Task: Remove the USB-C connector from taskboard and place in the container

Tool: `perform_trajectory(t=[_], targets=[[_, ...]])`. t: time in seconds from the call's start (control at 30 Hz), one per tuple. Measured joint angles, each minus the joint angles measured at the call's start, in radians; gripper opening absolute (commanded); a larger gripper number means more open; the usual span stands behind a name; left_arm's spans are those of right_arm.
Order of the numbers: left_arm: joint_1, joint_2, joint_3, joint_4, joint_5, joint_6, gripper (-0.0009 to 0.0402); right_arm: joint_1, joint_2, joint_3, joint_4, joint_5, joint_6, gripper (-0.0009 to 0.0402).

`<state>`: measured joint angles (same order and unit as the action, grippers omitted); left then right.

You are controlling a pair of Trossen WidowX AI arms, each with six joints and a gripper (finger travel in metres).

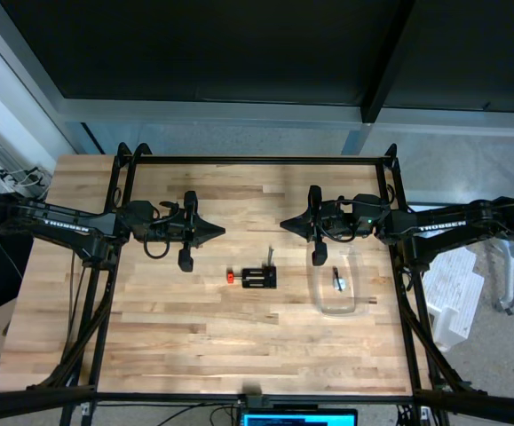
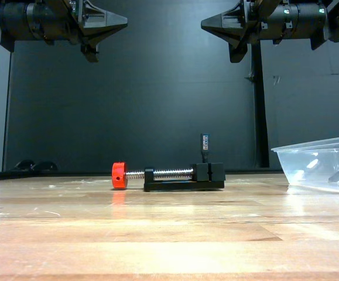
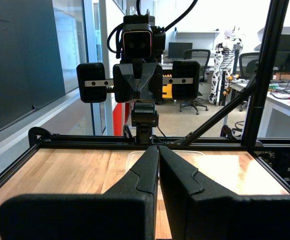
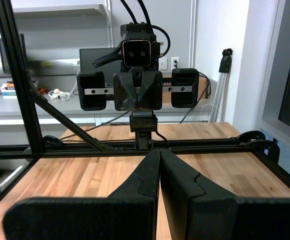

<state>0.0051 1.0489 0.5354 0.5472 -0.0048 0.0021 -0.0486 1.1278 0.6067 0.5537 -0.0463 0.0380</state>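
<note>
since the usb-c connector (image 2: 204,146) is seen standing upright at the clamp end of the taskboard (image 1: 255,278), opposite its orange-red knob (image 2: 119,175), the pull-out step looks not yet done. the left hand (image 1: 219,232) is held high above the counter (image 1: 150,337) on the knob side of the taskboard, fingers pressed fully together with nothing between them. the right hand (image 1: 285,224) is held just as high on the clamp side of the taskboard, likewise closed up and empty. the container (image 2: 315,158) is set on the counter near the taskboard's clamp end, not touching it, and a small dark item (image 1: 337,282) is already lying inside; what it is can't be told.

for the step to be done well, the right hand should probably be used, being on the container's side of the taskboard. it'd need to be opened first, lowered straight over the plug, closed on the dark body, then lifted straight up. the taskboard looks light, so it could get dragged along by a crooked pull.
</note>
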Motion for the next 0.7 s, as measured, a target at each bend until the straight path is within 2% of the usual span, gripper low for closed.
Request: perform_trajectory(t=[0.7], targets=[[0.0, 0.0, 0.0, 0.0, 0.0, 0.0, 0.0, 0.01, 0.0, -0.008, 0.005, 0.012, -0.019, 0.0]])
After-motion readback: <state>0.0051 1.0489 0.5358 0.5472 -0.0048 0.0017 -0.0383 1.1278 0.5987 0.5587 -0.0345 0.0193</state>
